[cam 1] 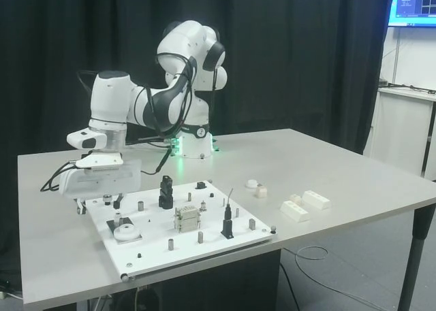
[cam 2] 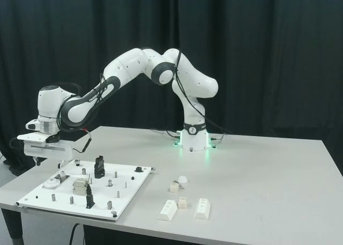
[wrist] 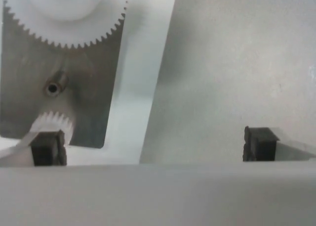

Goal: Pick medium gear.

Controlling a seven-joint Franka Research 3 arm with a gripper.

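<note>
Medium gear is nowhere I can pick out: my claw (wrist: 154, 146), fingers spread wide and empty, hovers over the board edge (wrist: 143, 72), small gear (wrist: 55, 123) touching one fingertip (wrist: 48, 148), large gear (wrist: 64, 16) beyond.

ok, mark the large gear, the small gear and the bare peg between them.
large gear (wrist: 69, 18), wrist view, on its toothed disc below the hub.
small gear (wrist: 55, 123), wrist view, on its toothed top, beside one of the fingers.
bare peg (wrist: 54, 85), wrist view, on its end face.

Robotics lab: white arm (cam 2: 134, 73) bolted on grey table (cam 2: 257, 175), black curtain (cam 2: 257, 52) backdrop, assembly board (cam 2: 86, 194)
</note>
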